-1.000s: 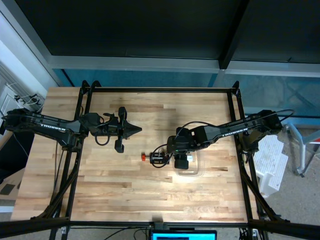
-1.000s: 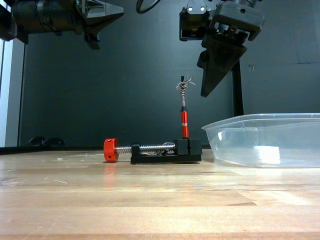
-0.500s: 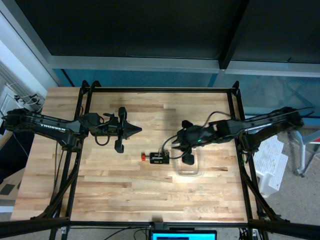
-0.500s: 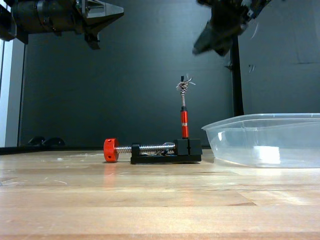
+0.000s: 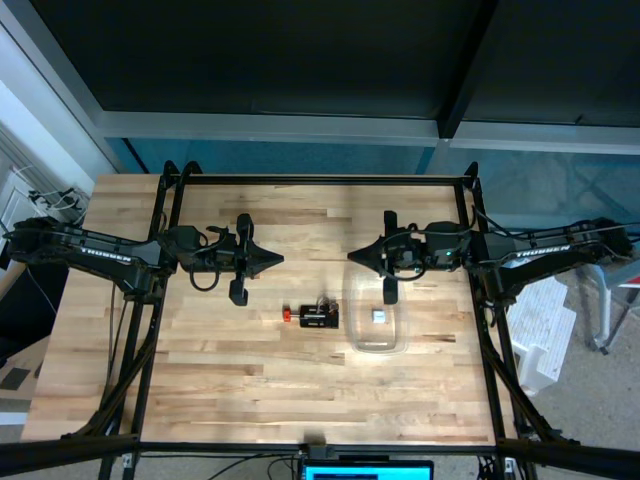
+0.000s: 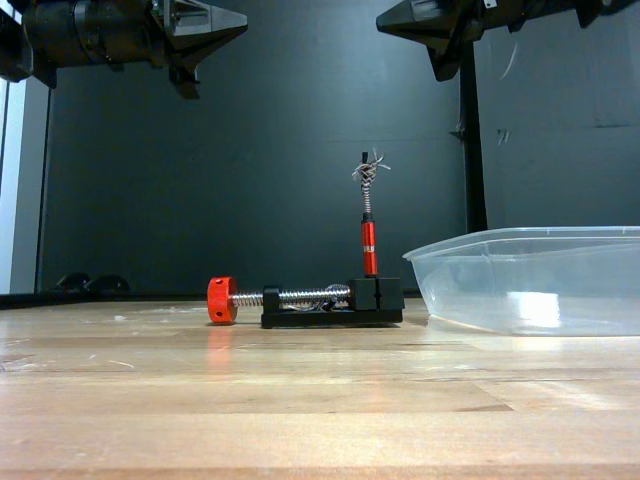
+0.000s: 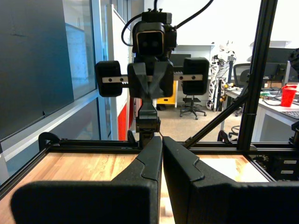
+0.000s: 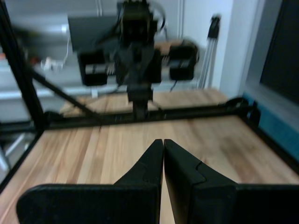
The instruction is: Pick the rca connector and install on the hub
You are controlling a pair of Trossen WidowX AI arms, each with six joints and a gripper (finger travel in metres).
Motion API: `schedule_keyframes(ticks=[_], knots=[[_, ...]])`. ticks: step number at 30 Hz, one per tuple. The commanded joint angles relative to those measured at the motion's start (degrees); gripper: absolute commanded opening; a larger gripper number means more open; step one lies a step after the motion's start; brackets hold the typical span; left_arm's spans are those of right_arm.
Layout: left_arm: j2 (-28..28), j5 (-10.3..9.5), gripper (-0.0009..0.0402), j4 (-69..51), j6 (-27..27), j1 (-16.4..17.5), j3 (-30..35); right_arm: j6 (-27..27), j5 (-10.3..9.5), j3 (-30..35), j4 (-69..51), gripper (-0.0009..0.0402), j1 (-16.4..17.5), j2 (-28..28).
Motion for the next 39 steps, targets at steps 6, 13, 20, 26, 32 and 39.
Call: schedule_keyframes(ticks=[6,13,20,26,32,39], knots=[[0.0,0.02,0.0,0.0,0.0,0.0,0.0,-0.7,-0.13,-6.2,9.4,0.0,-1.6,-3.4],[0.0,0.02,0.0,0.0,0.0,0.0,0.0,-0.4,-0.79,-10.2,14.4,0.0,-1.6,-4.1],[0.0,0.02,0.0,0.0,0.0,0.0,0.0,-0.3,-3.15,-10.7,14.3,0.0,-1.6,-4.2],[0.0,0.02,0.0,0.0,0.0,0.0,0.0,-0.1,-3.13,-10.7,13.5,0.0,-1.6,-4.2],[0.0,0.02,0.0,0.0,0.0,0.0,0.0,-0.2,-3.13,-10.7,13.4,0.0,-1.6,-4.2],[0.0,0.02,0.0,0.0,0.0,0.0,0.0,-0.2,-3.15,-10.7,13.2,0.0,-1.6,-4.2]])
